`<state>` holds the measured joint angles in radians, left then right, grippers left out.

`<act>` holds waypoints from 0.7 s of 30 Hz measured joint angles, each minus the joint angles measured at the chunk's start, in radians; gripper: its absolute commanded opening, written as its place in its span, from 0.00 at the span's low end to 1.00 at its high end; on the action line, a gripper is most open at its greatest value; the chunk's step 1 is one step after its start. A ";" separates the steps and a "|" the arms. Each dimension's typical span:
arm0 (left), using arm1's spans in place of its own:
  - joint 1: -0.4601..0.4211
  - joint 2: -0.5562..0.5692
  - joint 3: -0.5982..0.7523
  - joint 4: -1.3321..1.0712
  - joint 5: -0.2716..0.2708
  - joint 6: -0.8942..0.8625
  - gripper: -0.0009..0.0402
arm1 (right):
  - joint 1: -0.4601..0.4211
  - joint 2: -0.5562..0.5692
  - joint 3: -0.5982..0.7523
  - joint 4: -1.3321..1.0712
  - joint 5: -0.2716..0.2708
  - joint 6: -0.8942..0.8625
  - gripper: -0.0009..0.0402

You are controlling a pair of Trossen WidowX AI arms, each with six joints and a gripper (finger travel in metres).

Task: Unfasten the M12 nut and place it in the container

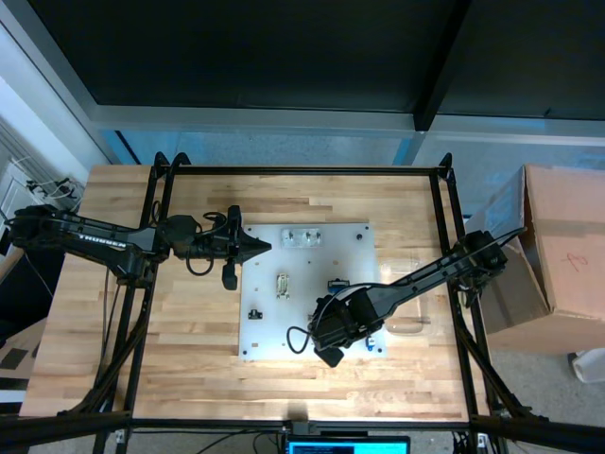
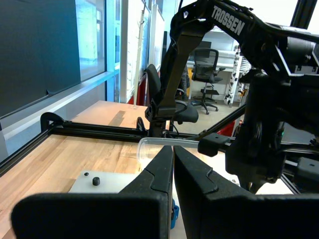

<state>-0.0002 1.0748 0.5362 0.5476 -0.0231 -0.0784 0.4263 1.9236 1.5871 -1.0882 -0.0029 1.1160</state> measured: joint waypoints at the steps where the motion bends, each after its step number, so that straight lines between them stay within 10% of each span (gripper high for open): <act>1: 0.000 0.000 0.000 0.000 0.000 0.000 0.02 | 0.000 0.000 0.007 -0.018 0.001 -0.018 0.02; 11: 0.000 0.000 0.000 0.000 0.000 0.000 0.02 | 0.008 -0.002 0.026 -0.052 0.010 -0.156 0.06; 21: 0.000 0.000 0.000 0.000 0.000 0.000 0.02 | 0.030 0.045 0.024 -0.032 0.037 -0.227 0.39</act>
<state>-0.0006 1.0748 0.5362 0.5476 -0.0231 -0.0780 0.4564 1.9690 1.6115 -1.1206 0.0345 0.8894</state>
